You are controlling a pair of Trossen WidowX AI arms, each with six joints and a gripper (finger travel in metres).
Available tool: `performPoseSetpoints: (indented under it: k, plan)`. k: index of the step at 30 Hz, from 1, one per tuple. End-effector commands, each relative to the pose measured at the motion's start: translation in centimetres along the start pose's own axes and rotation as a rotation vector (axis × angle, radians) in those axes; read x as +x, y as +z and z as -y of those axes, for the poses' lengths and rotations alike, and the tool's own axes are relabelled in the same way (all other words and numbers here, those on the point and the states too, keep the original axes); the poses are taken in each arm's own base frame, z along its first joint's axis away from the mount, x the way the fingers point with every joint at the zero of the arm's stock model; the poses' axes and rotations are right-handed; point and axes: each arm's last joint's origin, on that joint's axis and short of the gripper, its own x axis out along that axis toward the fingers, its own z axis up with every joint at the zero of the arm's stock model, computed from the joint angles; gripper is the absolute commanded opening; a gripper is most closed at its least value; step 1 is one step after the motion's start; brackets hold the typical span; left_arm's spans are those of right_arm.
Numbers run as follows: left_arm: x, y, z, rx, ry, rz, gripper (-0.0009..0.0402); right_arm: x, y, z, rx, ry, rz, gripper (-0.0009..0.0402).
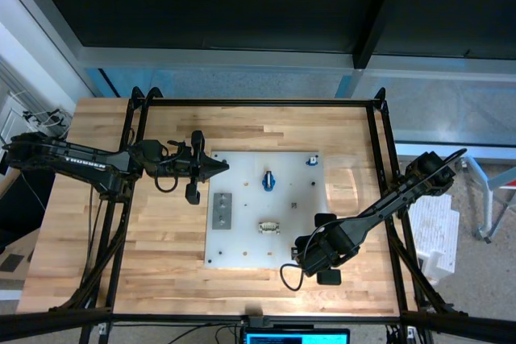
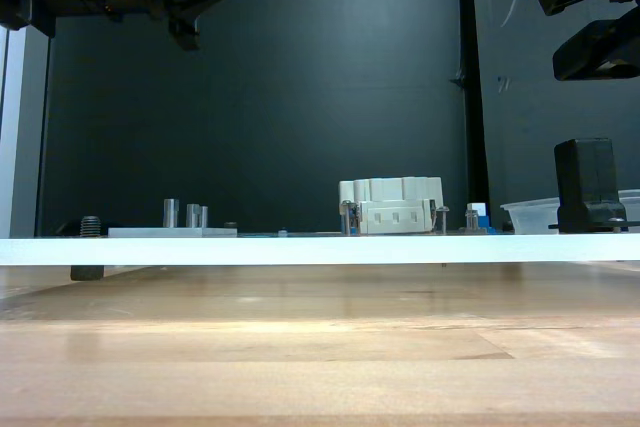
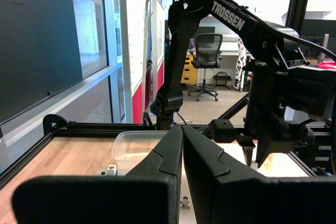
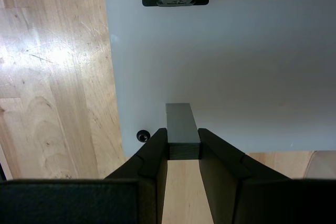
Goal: Pick the 16mm bar and install on taskboard
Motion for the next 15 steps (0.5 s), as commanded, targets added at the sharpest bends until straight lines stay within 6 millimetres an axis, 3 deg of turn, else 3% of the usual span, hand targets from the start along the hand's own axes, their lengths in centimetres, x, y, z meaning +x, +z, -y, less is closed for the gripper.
performPoseSetpoints:
  k: [1, 15]
  plan:
    - [0.01, -0.01, 0.00, 0.000, 0.000, 0.000, 0.0000, 0.12, 0.14, -0.10, 0.002, 0.004, 0.006, 0.0000]
    - [0.01, -0.01, -0.01, 0.000, 0.000, 0.000, 0.0000, 1.01, 0.07, -0.07, 0.006, 0.015, 0.022, 0.0000]
